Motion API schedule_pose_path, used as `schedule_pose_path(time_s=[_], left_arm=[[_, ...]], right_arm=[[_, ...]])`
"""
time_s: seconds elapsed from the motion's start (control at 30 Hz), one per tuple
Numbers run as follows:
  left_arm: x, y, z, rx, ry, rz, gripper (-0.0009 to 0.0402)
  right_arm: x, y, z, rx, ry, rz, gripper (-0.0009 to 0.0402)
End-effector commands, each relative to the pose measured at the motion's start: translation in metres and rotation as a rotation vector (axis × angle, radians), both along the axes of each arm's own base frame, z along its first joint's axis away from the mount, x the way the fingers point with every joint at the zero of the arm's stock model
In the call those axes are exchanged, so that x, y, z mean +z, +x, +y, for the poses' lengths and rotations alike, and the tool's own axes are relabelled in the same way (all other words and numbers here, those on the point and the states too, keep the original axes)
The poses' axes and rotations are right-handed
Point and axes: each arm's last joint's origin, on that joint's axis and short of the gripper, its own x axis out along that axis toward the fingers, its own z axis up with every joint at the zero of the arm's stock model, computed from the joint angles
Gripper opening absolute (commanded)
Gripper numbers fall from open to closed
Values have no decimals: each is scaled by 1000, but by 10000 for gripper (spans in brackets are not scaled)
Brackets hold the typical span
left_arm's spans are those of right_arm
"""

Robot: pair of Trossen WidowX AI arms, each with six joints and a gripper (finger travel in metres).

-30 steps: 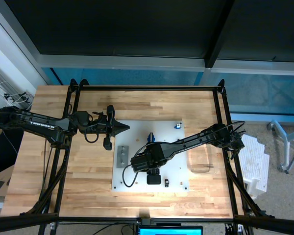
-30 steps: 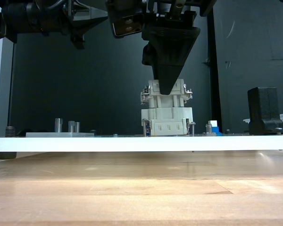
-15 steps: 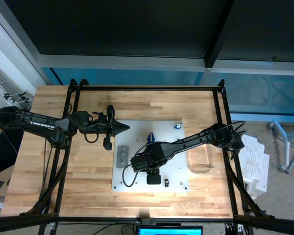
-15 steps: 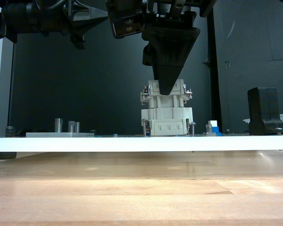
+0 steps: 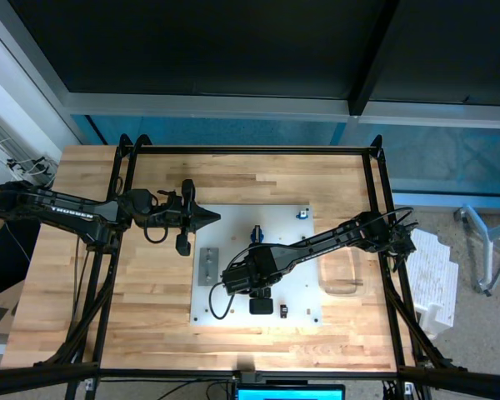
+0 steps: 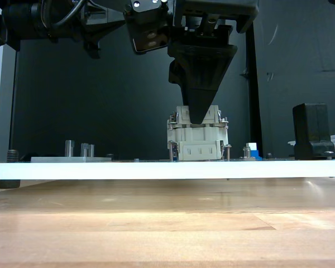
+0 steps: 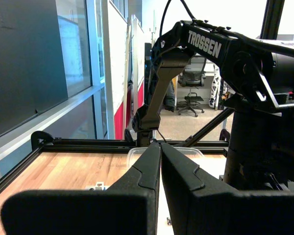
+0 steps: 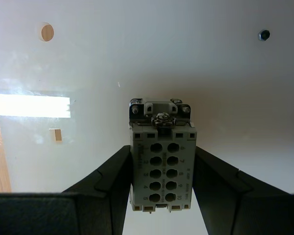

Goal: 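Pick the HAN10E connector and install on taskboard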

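Wooden table [image 5: 150,283], dark wall panels [image 5: 233,50]

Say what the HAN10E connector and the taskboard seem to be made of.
HAN10E connector: likely moulded plastic, pale matte beige, with a shiny metal screw at one end; taskboard: white, smooth, glossy sheet reflecting light, plastic or painted metal, unclear. The right tool grips the connector; the left tool hovers shut over the board's far left corner.

Pale beige HAN10E connector [image 8: 162,164], upright on the white taskboard [image 8: 137,58]
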Motion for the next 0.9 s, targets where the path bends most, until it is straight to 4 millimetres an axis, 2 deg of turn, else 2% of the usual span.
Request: schedule_pose_path(time_s=[0.03,0.4,0.9], left_arm=[[0,0,0,0,0,0,1],[0,0,0,0,0,0,1],[0,0,0,0,0,0,1]], right_arm=[[2,0,-1,1,-2,-8,35],[-17,-2,2,9,6,-2,35],[-12,-4,2,9,8,-13,35]])
